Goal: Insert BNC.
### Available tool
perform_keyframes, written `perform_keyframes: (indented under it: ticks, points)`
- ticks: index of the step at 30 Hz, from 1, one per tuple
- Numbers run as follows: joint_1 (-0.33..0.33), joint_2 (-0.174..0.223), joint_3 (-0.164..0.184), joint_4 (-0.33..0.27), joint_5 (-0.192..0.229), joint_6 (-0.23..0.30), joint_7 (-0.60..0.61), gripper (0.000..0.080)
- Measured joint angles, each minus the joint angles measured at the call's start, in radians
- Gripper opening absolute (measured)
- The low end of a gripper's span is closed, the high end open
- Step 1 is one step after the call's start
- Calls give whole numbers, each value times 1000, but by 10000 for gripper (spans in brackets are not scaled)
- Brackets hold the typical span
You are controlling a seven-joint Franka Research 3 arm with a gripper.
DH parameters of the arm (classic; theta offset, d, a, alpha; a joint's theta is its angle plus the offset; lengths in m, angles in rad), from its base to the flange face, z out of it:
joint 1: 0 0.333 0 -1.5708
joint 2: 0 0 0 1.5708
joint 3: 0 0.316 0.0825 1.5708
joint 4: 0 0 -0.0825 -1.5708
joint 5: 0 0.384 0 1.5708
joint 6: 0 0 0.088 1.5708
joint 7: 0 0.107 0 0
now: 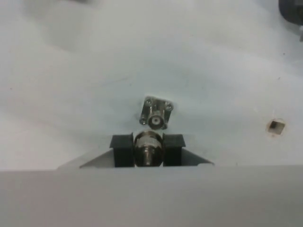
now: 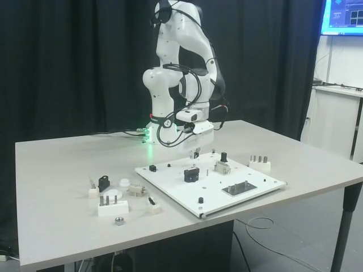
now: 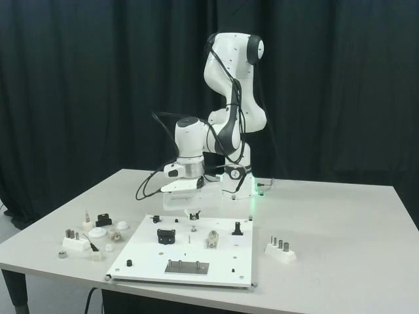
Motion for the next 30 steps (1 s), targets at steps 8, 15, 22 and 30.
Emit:
perform_keyframes:
  ticks: [8,15,22,30]
  points:
    - [0,1,1,-17,27,21,-8,127]
    - [-1,10,1,-22,65,36,-8,127]
    - [-1,28,1,-22,100,56,-8,127]
    - [0,54,2,-22,112,81,-8,127]
